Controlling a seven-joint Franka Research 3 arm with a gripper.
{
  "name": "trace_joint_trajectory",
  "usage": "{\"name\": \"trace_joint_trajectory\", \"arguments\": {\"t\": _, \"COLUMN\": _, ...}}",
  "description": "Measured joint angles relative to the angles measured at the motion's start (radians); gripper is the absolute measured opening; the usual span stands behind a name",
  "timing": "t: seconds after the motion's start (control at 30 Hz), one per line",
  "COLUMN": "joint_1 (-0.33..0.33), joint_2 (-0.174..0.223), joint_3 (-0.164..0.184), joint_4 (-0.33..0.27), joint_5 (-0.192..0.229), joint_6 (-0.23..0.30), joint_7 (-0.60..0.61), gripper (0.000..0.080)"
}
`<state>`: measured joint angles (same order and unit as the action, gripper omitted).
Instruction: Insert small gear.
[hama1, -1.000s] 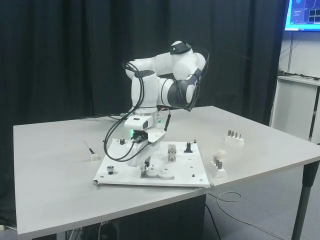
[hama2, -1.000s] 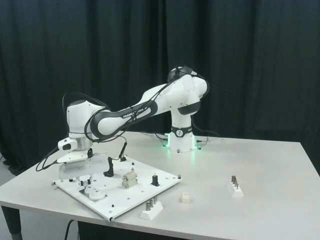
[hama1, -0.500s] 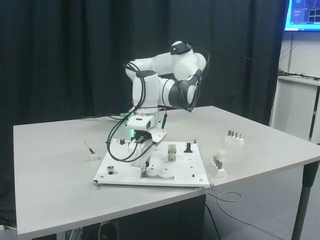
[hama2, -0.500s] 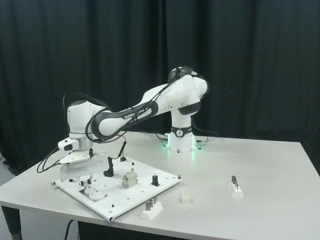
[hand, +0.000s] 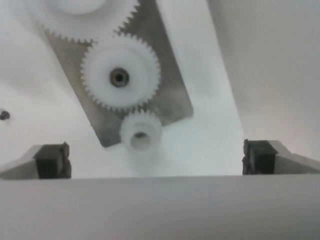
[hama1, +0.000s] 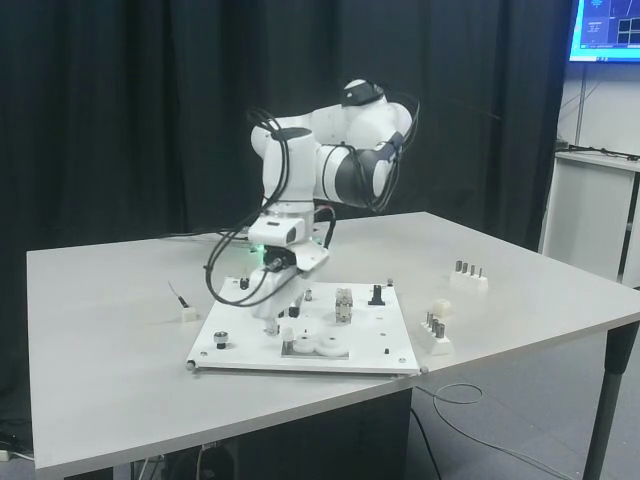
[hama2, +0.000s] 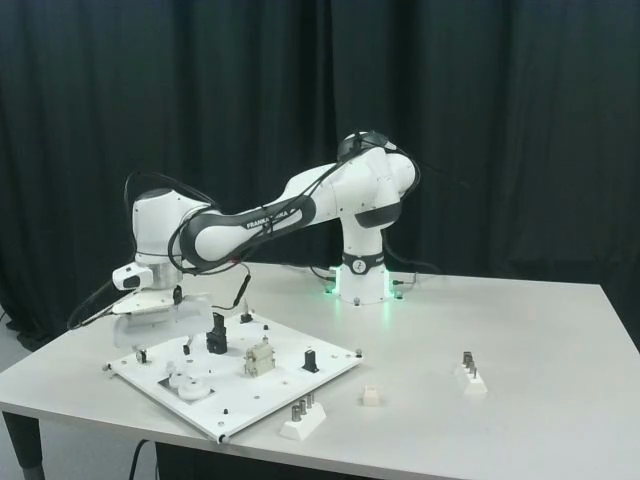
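Gear (hand: 140, 132), the small white one, sits on its post at the edge of the grey plate (hand: 170, 95) let into the white board (hama1: 385, 350), its teeth meshed with those of the middle gear (hand: 120, 76), and a bigger gear (hand: 82, 15) follows beyond that; judged from how it lies, the insertion looks done. The pincer (hand: 155, 159) hangs above the board with its two black pads (hand: 52, 161) set wide apart and nothing between them. I judge the small gear to be a light, stiff plastic piece, hard enough not to give under the pads but smooth and a bit slippery, with fine teeth that could chip or jam if forced down crooked. The best hold would be across its toothed rim from opposite sides, keeping it level so the bore stays in line with the post. The wrist view alone shows the teeth, the bore and how the three gears mesh. The room views show what it cannot: the white arm (hama2: 270, 215) bent over the near left part of the board, the pincer lifted clear above it, the board lying on the grey bench (hama1: 110, 330), and small white blocks of pegs (hama1: 435, 335) standing off to the right.
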<state>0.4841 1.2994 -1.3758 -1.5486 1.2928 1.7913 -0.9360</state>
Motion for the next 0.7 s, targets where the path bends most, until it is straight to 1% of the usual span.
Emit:
{"name": "trace_joint_trajectory", "arguments": {"t": 0.17, "joint_1": -0.001, "joint_2": -0.001, "joint_3": -0.019, "joint_4": 0.0, "joint_5": 0.002, "joint_6": -0.002, "joint_7": 0.064, "gripper": 0.077}}
{"name": "trace_joint_trajectory", "arguments": {"t": 0.2, "joint_1": -0.001, "joint_2": -0.001, "joint_3": -0.021, "joint_4": 0.0, "joint_5": 0.003, "joint_6": -0.002, "joint_7": 0.076, "gripper": 0.0792}}
{"name": "trace_joint_trajectory", "arguments": {"t": 0.3, "joint_1": -0.004, "joint_2": -0.001, "joint_3": -0.025, "joint_4": 0.0, "joint_5": 0.007, "joint_6": -0.001, "joint_7": 0.123, "gripper": 0.0792}}
{"name": "trace_joint_trajectory", "arguments": {"t": 0.5, "joint_1": -0.013, "joint_2": 0.0, "joint_3": -0.025, "joint_4": 0.0, "joint_5": 0.022, "joint_6": 0.0, "joint_7": 0.218, "gripper": 0.0798}}
{"name": "trace_joint_trajectory", "arguments": {"t": 0.7, "joint_1": -0.022, "joint_2": 0.001, "joint_3": -0.018, "joint_4": 0.0, "joint_5": 0.031, "joint_6": 0.004, "joint_7": 0.282, "gripper": 0.08}}
